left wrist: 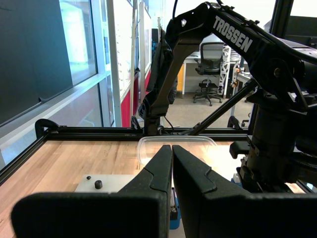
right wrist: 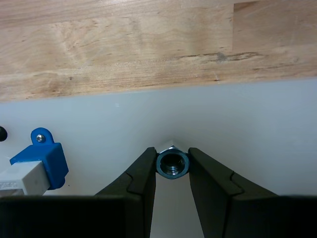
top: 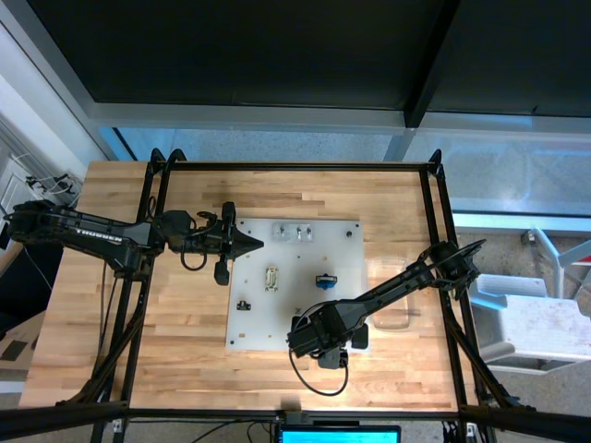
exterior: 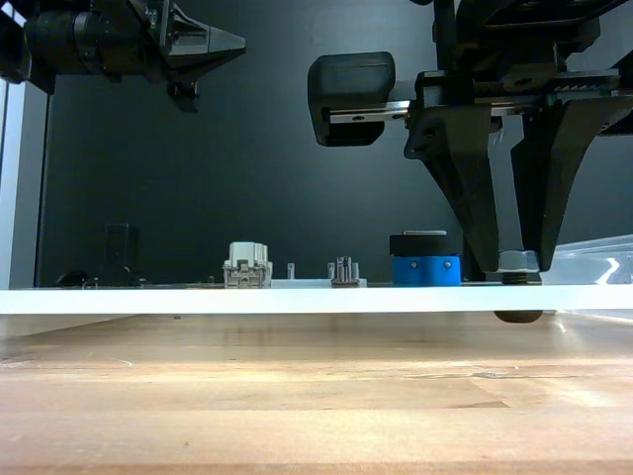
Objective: Pick the M12 fastener and fasten on the M12 threads
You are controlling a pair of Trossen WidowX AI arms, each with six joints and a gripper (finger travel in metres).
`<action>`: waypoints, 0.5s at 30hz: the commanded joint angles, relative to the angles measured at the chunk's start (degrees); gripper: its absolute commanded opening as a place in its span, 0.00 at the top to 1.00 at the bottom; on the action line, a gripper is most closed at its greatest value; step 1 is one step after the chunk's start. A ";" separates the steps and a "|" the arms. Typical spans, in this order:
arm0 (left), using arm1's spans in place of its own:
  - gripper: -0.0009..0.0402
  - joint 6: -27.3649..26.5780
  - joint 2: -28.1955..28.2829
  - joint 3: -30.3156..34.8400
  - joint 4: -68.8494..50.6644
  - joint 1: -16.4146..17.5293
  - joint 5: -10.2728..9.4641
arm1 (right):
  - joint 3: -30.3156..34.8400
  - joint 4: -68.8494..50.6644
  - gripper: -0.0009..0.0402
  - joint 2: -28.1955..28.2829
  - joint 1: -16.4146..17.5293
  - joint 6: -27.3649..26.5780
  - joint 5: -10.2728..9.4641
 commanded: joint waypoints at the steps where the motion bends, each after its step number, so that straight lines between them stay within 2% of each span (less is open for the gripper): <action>1: 0.98 0.02 0.02 0.00 0.02 0.00 0.02 | -0.50 -0.11 0.92 0.07 0.00 1.88 0.04; 9: 0.98 0.02 0.02 0.00 0.02 0.00 0.02 | -0.81 -0.33 0.92 0.07 0.02 8.74 0.04; 15: 0.98 0.02 0.02 0.00 0.02 0.00 0.02 | -0.81 -0.22 0.92 0.04 0.00 18.84 0.09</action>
